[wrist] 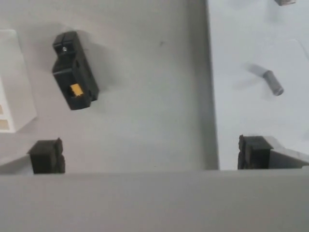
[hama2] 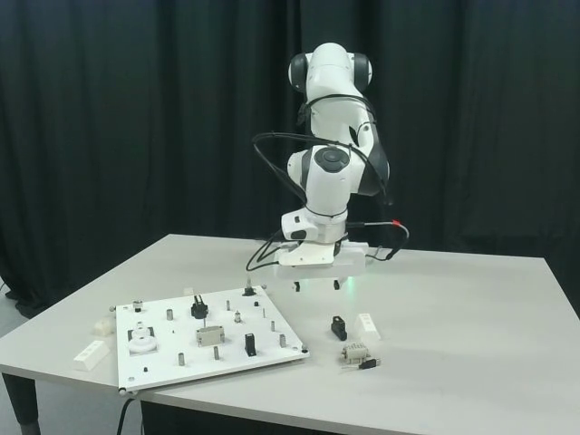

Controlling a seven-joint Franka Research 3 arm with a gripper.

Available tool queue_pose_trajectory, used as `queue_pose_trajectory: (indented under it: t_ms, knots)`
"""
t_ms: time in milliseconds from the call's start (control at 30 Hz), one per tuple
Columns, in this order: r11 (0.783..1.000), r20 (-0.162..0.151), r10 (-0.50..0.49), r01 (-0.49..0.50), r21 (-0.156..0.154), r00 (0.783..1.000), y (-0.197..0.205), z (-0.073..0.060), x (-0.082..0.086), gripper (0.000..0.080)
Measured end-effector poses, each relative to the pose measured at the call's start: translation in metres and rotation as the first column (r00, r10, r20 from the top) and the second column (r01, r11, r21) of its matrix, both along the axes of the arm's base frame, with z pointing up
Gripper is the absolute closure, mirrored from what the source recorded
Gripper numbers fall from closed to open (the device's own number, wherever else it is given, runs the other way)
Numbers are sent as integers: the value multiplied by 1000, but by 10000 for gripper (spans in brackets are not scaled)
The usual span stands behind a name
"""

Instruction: Remove round peg 2.

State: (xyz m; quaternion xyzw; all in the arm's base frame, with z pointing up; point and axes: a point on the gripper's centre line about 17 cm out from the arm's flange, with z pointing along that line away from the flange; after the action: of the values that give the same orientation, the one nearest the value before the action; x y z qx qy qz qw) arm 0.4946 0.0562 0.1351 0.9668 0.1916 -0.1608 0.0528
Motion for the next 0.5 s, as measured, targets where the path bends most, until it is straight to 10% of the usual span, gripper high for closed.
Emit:
queue_pose_trajectory:
  t_ms: [500]
  knots:
    - [1000, 34, 22, -22, 3, 999, -29, -2, 16, 3]
